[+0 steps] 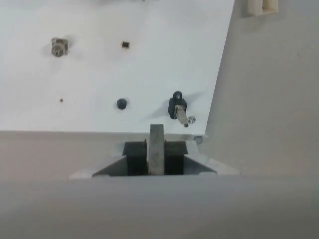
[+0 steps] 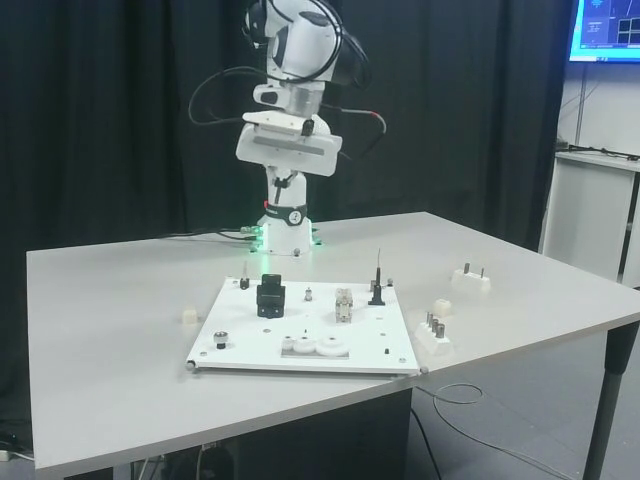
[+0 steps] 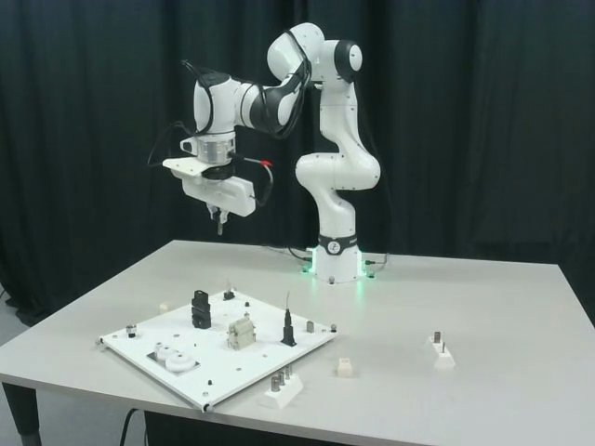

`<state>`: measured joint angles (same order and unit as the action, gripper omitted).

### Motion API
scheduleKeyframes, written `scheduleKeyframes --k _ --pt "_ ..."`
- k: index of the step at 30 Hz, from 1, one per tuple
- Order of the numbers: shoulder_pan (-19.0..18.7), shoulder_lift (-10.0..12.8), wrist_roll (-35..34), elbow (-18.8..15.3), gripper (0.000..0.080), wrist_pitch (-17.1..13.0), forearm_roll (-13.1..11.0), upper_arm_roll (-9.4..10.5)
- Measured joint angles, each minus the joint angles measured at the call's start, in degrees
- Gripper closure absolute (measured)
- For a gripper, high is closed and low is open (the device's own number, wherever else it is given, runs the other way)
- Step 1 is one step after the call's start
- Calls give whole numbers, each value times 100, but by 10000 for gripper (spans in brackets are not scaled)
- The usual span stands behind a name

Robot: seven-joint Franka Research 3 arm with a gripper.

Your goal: Insert square peg 2.

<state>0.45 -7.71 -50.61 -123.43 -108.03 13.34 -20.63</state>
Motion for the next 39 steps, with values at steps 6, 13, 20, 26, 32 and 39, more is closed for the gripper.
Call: scheduleKeyframes --k 6,13,20,26,32,39 --pt "1 -2 0 -207 732 -326 -50 -148" --pt "1 -1 -17 -475 732 -570 -127 -273" --pt "2 -1 -33 -873 732 -943 -217 -388" --pt "2 11 -45 -1250 732 -1447 -265 -498" --pt "2 72 -31 -1571 732 -1960 -301 -576" --pt "2 198 -14 -1714 732 -2300 -420 -630"
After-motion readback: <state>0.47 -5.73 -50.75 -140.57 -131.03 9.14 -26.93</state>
